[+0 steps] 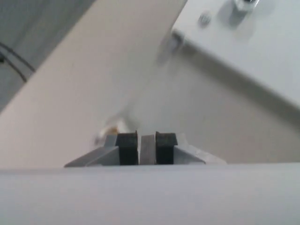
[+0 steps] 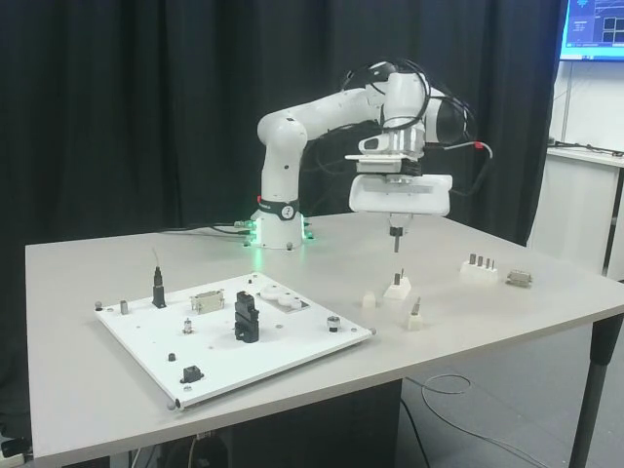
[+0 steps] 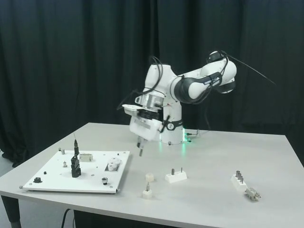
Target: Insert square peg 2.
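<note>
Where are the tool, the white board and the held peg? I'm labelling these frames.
tool (image 2: pixel 396 232): first room view, between fingertips.
white board (image 2: pixel 292 343): first room view, bare front part.
held peg (image 1: pixel 147 149): wrist view, grey face between pads.

Grey table (image 2: pixel 97 268) bearing the arm's base (image 2: pixel 276 234). White board (image 2: pixel 283 341) near one edge. Small white peg holders (image 2: pixel 480 273) lie apart.

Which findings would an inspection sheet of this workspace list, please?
Surface: grey table, bearing a white board.
Job's things: a grey peg held in the pincer.
Clutter: small white holders with pegs; white block; black fixture on the board.
Pincer: pincer shut on the peg, raised above the table.
Cables: cables under the table.
Surroundings: black curtain; green light at the arm's base.
</note>
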You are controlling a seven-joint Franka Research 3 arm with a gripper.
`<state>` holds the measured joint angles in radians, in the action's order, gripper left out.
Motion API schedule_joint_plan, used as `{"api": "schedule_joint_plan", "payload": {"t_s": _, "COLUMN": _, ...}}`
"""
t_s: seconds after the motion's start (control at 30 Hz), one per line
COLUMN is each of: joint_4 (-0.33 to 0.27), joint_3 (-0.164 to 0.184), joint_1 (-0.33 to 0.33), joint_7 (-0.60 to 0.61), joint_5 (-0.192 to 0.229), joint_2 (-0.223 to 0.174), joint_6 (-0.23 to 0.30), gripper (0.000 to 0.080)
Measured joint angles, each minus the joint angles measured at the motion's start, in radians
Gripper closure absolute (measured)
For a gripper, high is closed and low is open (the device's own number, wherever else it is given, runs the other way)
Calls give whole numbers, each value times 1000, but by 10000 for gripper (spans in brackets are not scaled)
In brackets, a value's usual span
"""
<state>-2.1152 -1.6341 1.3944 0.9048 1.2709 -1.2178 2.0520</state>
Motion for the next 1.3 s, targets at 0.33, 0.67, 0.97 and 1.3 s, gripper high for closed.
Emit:
{"api": "schedule_joint_plan", "payload": {"t_s": 0.33, "joint_4": 81, "joint_3": -27, "joint_1": -159, "joint_7": -53, "joint_5": -35, "joint_2": 0, "joint_6": -6, "gripper": 727}}
{"api": "schedule_joint_plan", "payload": {"t_s": 0.67, "joint_4": 159, "joint_3": -50, "joint_1": -324, "joint_7": -109, "joint_5": -41, "joint_2": 0, "joint_6": -28, "gripper": 727}}
{"api": "schedule_joint_plan", "payload": {"t_s": 0.97, "joint_4": 248, "joint_3": -54, "joint_1": -484, "joint_7": -135, "joint_5": -41, "joint_2": -2, "joint_6": -79, "gripper": 727}}
{"api": "schedule_joint_plan", "payload": {"t_s": 1.3, "joint_4": 334, "joint_3": -53, "joint_1": -641, "joint_7": -151, "joint_5": -27, "joint_2": -19, "joint_6": -167, "gripper": 727}}
